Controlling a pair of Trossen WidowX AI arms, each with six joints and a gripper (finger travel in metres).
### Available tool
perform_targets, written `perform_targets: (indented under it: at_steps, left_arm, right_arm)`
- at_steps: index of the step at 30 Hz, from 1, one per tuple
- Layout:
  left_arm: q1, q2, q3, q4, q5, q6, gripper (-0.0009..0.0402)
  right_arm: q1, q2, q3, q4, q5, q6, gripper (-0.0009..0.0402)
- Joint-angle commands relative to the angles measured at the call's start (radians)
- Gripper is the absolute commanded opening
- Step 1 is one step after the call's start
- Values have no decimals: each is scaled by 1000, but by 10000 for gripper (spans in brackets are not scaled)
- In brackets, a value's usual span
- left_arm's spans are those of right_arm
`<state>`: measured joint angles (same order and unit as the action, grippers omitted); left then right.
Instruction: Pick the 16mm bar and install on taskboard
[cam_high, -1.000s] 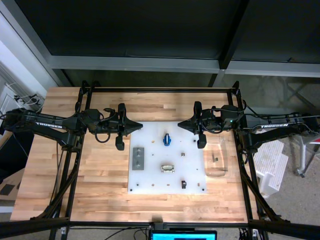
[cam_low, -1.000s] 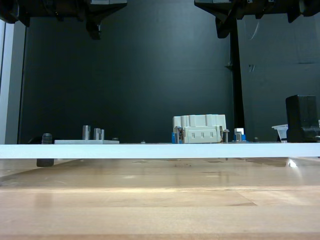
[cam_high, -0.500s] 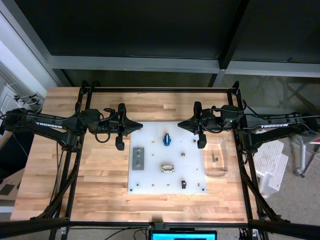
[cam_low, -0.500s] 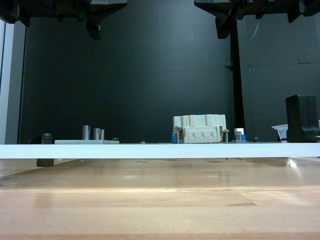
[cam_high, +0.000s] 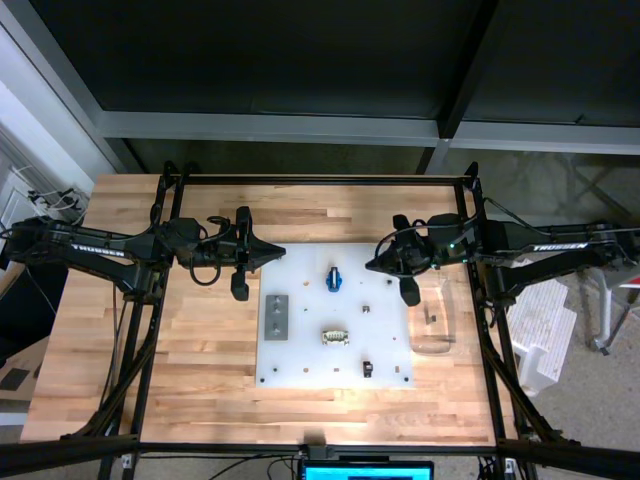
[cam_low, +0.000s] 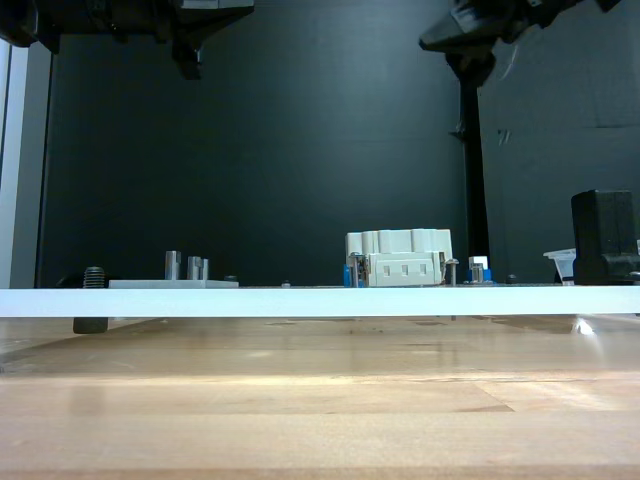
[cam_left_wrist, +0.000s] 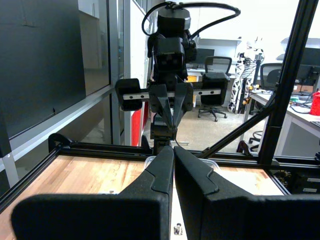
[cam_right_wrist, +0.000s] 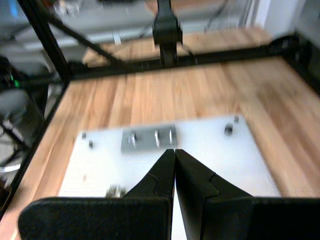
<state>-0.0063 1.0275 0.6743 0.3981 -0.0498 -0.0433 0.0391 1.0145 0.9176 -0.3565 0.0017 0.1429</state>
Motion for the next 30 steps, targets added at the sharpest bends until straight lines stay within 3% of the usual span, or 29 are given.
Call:
perform_targets:
  at_steps: [1,4,11,20,30]
  left_arm:
    - [0,0,0,0,0,0,0]
    - [0,0,0,0,0,0,0]
    - [0,0,0,0,0,0,0]
    - [0,0,0,0,0,0,0]
    - [0,0,0,0,0,0,0]
  right_arm:
    - [39,2,24,-124,46,27,0]
    - [77,2,37,-234,78,51,0]
    - [156,2,39,-446,76,82,0]
    - [196,2,39,-727,74,85,0]
    - [243,2,39,-885,73,85,0]
